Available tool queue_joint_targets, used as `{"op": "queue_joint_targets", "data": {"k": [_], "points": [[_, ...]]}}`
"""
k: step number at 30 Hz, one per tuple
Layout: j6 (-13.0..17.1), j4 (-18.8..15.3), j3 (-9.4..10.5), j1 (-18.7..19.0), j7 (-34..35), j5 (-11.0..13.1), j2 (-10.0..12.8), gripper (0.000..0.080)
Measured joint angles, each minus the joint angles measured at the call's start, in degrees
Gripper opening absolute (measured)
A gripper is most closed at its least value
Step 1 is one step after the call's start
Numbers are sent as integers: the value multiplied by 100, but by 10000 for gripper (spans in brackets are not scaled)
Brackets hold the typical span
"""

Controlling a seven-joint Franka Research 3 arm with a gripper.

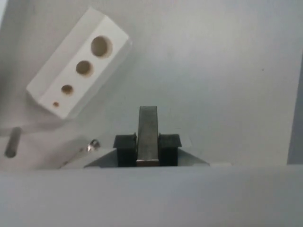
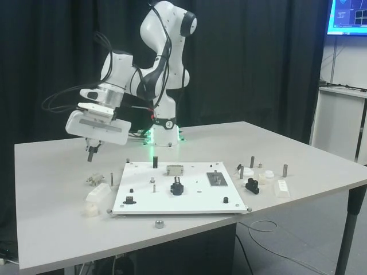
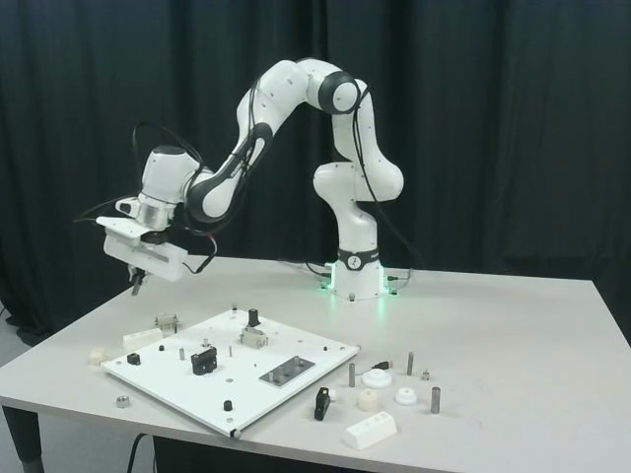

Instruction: Place square peg 4.

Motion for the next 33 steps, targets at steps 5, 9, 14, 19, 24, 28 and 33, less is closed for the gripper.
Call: {"op": "queue_joint_targets", "data": {"k": [5,9,14,19,24,28,33], "points": [[-217,343,196,-266,-383,363,261,97],[-417,609,361,-514,-414,585,399,97],[-579,858,486,-770,-193,1018,513,97],[-701,1045,520,-915,193,1330,612,97],[-878,1203,524,-981,500,1500,716,97],[-1050,1346,525,-1014,678,1609,826,97],[-1333,1559,529,-1063,855,1722,1003,97]]}}
